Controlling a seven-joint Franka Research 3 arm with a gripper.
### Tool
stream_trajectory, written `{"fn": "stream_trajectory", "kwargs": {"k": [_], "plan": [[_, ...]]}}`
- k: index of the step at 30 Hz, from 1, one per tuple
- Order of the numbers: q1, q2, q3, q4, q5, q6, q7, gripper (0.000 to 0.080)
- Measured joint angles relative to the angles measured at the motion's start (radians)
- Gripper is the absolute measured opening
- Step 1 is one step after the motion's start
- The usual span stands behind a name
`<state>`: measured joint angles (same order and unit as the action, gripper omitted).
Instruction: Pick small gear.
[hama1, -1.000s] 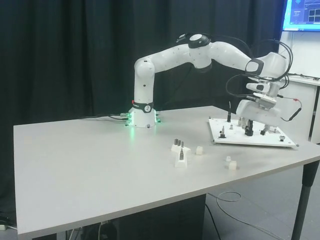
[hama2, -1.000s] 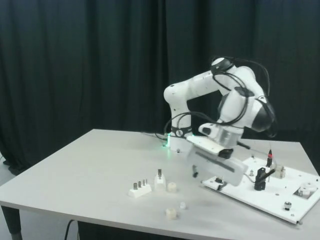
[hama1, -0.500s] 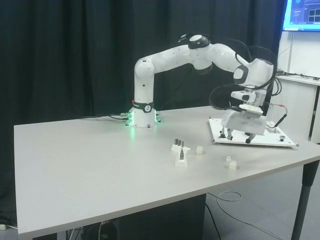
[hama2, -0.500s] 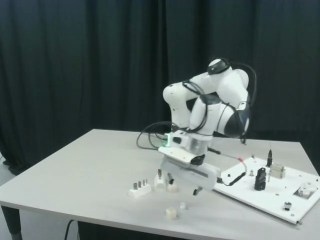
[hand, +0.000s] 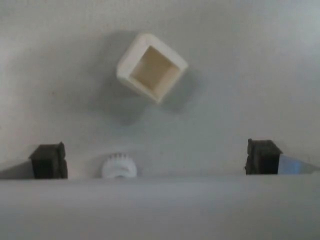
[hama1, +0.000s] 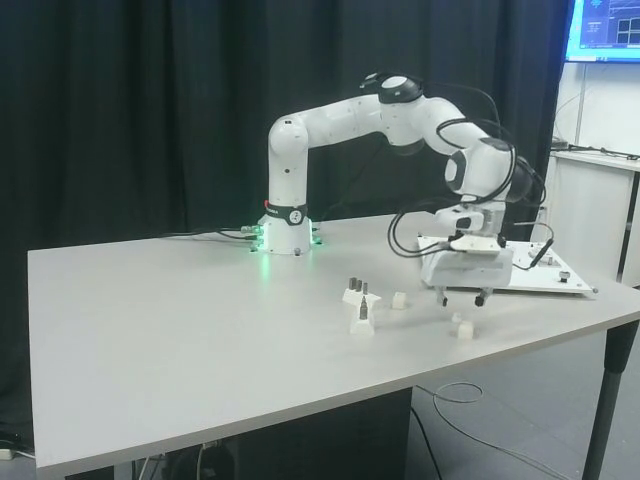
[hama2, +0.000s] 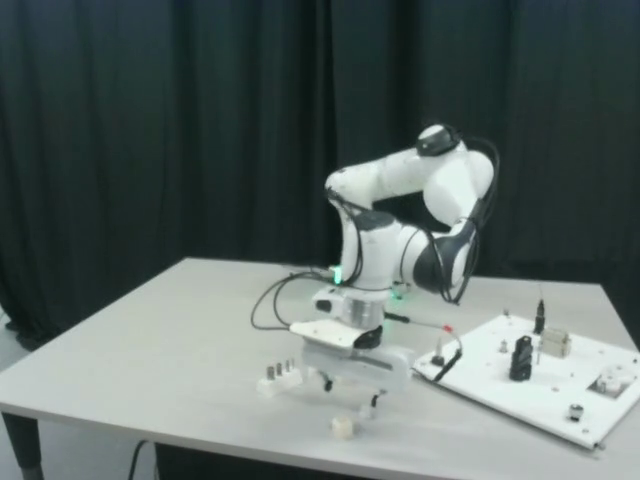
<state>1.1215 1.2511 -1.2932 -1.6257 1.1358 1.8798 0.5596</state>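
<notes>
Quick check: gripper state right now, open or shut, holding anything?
Gripper: open, fingers wide apart, holding nothing; it hangs above the grey table with the small gear lying between the fingers, off toward one of them.

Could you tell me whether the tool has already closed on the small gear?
No, the tool is open, and the small gear lies free between its fingers.

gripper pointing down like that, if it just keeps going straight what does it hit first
Probably the bare grey table. The gripper is open, with the small gear between the fingers, near one of them; depth is unclear, so that finger might clip it.
</notes>
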Motion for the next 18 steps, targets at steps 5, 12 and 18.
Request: {"fn": "stream_trajectory", "kwargs": {"k": [5,12,18], "plan": [[0.003,0.001,0.015,-0.013,0.042,-0.002,-0.016,0.08],[0.023,0.001,0.029,-0.02,0.051,-0.004,-0.016,0.08],[0.044,0.001,0.034,-0.033,0.051,-0.004,-0.014,0.08]]}}
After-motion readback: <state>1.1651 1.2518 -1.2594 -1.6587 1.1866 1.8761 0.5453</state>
